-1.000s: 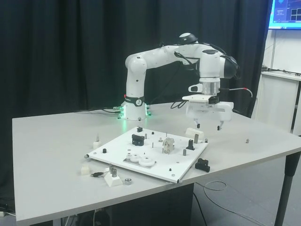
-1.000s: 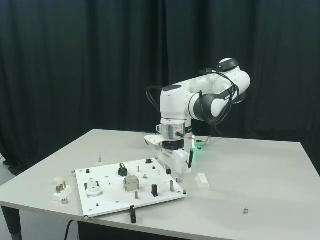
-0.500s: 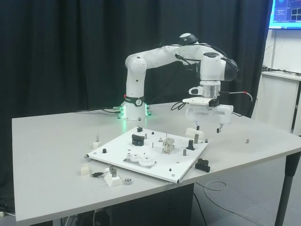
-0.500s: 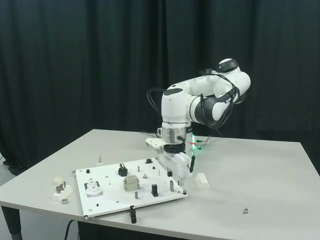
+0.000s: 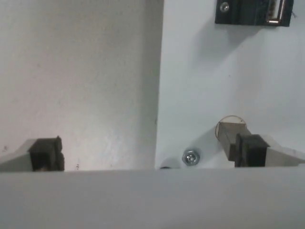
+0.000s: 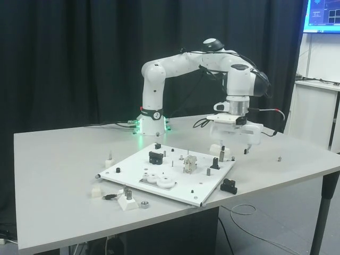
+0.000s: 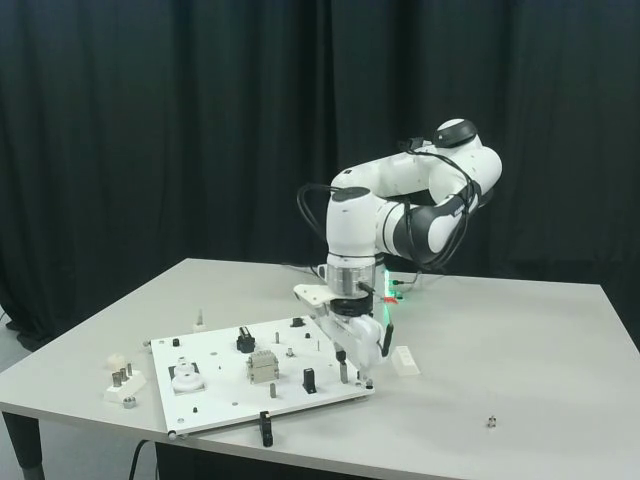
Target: Insert square peg 4.
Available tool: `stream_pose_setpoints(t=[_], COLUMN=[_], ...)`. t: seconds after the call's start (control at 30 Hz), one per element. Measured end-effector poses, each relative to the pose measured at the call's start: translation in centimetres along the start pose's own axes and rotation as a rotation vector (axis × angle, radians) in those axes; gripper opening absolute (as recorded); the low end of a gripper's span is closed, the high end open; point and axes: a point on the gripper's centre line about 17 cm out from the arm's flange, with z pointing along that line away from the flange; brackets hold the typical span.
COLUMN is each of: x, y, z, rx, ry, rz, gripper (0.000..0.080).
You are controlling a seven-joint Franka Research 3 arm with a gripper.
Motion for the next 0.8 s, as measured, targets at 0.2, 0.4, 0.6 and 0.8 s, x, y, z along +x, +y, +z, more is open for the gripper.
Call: stream_pose_setpoints(t=[0.2, 0.4, 0.6, 0.8], x=[-0.2, -0.7, -1.1, -1.5], y=[0.3, 0.5, 0.6, 0.8], z=[0.3, 0.6, 0.9, 1.1], rx=[-0.012, -0.028, -0.040, -0.055], ry=[-0.002, -0.007, -0.012, -0.011], rz=[0.002, -0.003, -0.008, -0.009], gripper=[0.0800, 0.0800, 0.0800, 0.0800])
